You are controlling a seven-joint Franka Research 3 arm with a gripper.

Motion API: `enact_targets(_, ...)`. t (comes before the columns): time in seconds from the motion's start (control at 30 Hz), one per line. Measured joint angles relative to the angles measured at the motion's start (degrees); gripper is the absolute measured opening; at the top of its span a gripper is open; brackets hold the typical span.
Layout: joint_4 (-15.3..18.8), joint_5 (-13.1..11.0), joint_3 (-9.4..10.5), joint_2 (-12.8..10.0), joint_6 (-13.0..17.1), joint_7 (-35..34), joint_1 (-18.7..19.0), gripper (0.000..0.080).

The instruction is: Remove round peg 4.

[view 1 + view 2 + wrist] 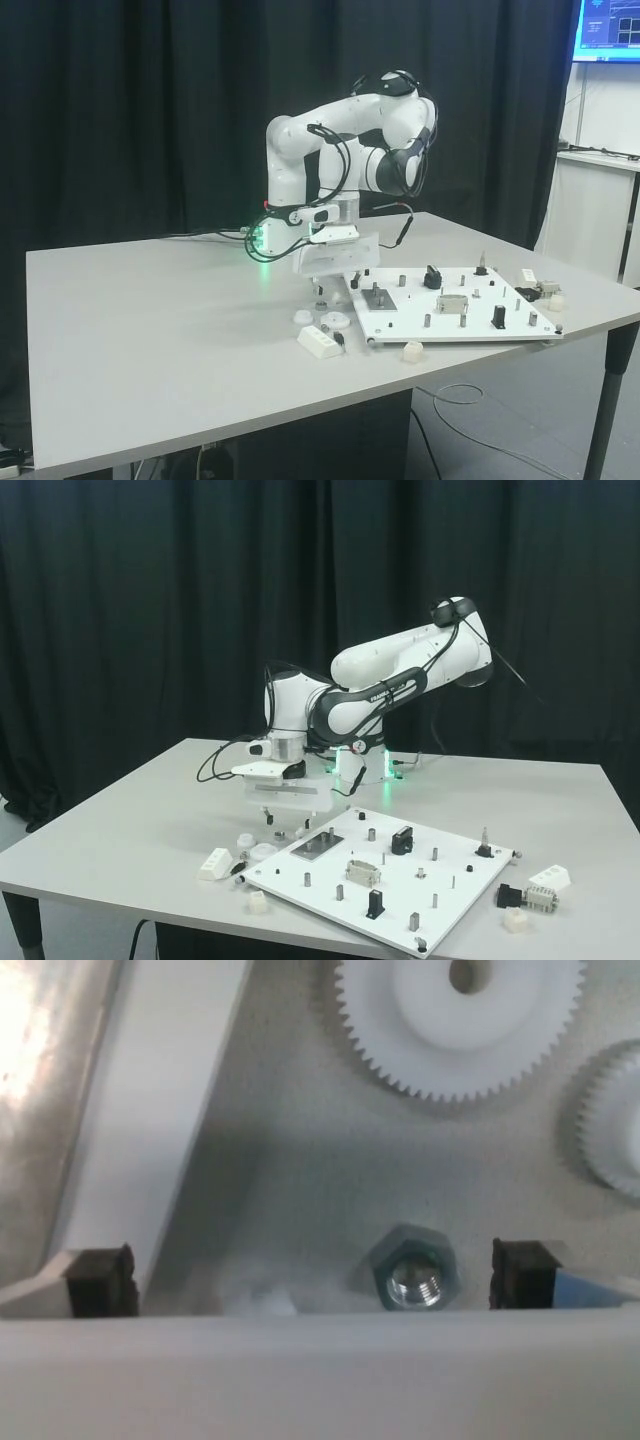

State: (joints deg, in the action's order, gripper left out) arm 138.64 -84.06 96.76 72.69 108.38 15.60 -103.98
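My gripper (310, 1278) is open, its two black fingertips (100, 1280) set wide apart just above the table. A grey hex nut (412, 1270) lies between them, closer to one fingertip, and nothing is held. The gripper (322, 290) hangs beside the near-left corner of the white task board (500, 335), not over it. Several short grey round pegs (372, 834) stand upright in the board (455, 905); I cannot tell which one is peg 4. The hand (270, 818) is apart from all of them.
A large white gear (460, 1020) and part of a second white gear (615, 1125) lie on the table ahead of the fingertips. A white block (320, 340) and small white cubes (410, 351) sit near the board's front edge. A metal plate (318, 845) and black connectors (403, 840) sit on the board.
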Motion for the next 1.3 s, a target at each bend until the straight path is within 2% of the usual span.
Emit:
enact_targets(0.2, -0.08, 0.0, 0.0, 0.0, 0.02, 0.0, 0.0, 0.0746)
enact_targets(0.23, -0.1, 0.0, 0.0, 0.0, 0.03, 0.0, -0.01, 0.0798)
enact_targets(1.3, -1.38, 0.0, -0.44, 0.0, 0.08, -0.29, -0.03, 0.08)
